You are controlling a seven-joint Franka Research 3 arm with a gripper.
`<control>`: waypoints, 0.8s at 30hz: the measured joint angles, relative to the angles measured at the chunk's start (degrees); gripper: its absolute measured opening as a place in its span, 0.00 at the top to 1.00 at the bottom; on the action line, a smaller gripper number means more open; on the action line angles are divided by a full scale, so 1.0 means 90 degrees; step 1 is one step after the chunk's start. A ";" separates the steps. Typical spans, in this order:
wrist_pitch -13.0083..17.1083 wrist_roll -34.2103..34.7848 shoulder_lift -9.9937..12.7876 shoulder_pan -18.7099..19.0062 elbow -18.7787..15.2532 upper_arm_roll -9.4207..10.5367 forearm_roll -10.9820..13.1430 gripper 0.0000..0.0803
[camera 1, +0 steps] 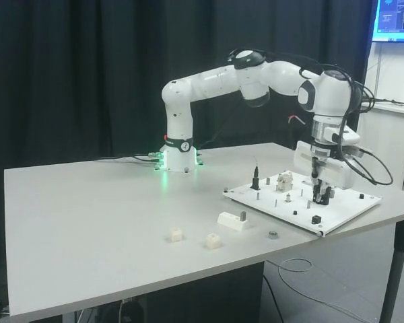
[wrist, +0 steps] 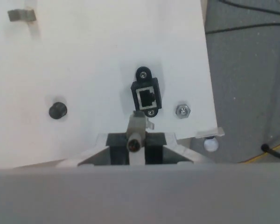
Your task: Insert Ethernet.
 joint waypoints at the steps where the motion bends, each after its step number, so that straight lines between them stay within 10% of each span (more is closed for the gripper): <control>1: 0.0015 -0.0035 0.0000 -0.0007 -0.0001 0.0017 0.0000 0.92; 24: 0.0165 -0.0723 0.0000 -0.0223 -0.0070 0.0313 0.0157 0.92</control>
